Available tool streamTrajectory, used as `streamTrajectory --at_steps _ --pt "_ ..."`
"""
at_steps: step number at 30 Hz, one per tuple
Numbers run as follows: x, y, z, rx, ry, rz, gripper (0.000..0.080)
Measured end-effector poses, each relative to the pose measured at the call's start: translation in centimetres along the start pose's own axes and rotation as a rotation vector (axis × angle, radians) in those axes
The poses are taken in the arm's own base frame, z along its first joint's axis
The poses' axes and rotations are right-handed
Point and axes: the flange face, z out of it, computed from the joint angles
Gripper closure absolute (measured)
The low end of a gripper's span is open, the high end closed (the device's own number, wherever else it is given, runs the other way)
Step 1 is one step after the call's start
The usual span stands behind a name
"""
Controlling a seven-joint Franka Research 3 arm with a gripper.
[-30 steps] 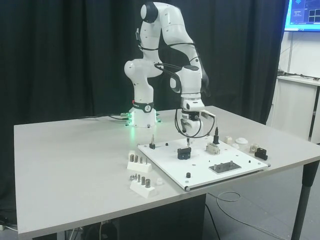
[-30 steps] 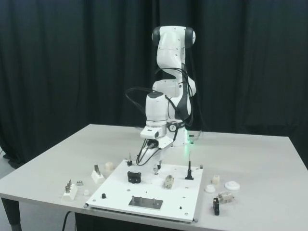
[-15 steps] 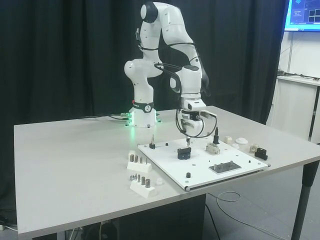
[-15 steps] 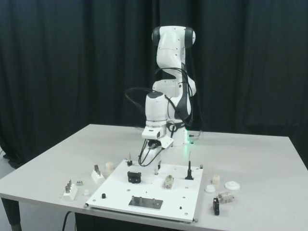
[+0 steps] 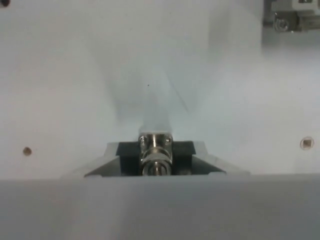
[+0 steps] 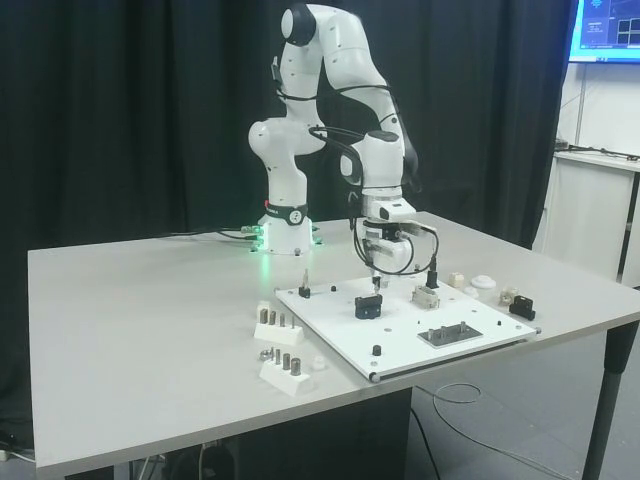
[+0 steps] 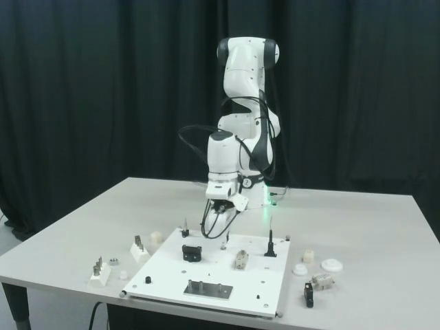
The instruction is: Insert BNC.
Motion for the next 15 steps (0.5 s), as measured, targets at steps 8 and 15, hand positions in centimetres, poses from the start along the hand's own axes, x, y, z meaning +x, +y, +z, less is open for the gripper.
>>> streamTrajectory --at_steps 8,15 --pt "0.05 -0.01 0.0 0.003 -0.002 -0.066 0.0677" --pt "0.04 0.03 0.0 0.008 -0.005 -0.186 0.0677"
